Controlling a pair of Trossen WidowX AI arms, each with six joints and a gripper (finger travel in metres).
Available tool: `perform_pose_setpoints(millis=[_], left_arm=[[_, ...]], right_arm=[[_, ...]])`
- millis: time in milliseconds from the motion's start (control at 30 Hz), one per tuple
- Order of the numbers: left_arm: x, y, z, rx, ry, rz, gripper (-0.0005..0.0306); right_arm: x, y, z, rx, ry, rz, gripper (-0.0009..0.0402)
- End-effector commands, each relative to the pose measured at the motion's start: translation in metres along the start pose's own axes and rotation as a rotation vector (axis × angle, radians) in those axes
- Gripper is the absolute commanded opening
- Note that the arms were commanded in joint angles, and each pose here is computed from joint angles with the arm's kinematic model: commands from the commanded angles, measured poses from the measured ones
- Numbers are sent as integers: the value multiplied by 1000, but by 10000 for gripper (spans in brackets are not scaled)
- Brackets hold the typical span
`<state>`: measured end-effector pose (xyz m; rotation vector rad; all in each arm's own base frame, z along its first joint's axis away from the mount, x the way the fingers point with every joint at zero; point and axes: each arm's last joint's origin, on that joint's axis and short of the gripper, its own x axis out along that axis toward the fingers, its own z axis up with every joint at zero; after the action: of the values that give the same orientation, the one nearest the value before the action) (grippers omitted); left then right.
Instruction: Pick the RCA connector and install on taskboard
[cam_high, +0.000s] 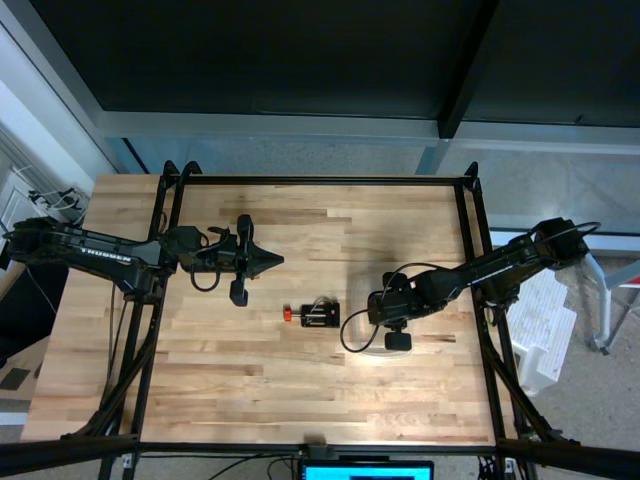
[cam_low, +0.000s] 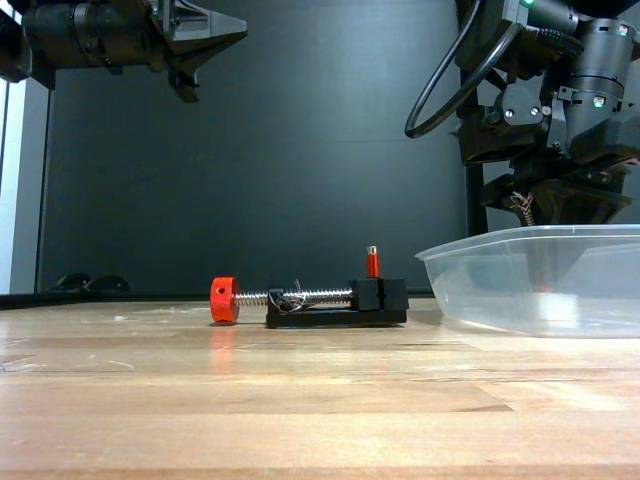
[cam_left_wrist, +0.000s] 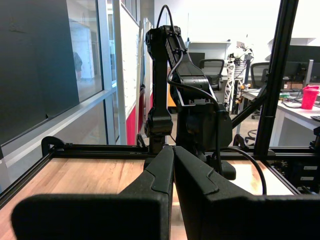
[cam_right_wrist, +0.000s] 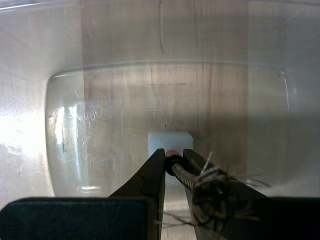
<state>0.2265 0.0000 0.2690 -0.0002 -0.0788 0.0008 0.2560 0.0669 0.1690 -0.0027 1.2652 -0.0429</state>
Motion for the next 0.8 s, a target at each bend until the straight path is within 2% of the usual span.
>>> perform_pose_setpoints(millis=[33,400,800], left_arm=[[0,0,0,0,0,0,0],[0,0,0,0,0,0,0],[0,0,0,0,0,0,0]], right_arm=[[-1,0,0,0,-1,1,8],[-22,-3,-3,6,-44,14,9],[-67,-8,-2,14,-102,31,9]])
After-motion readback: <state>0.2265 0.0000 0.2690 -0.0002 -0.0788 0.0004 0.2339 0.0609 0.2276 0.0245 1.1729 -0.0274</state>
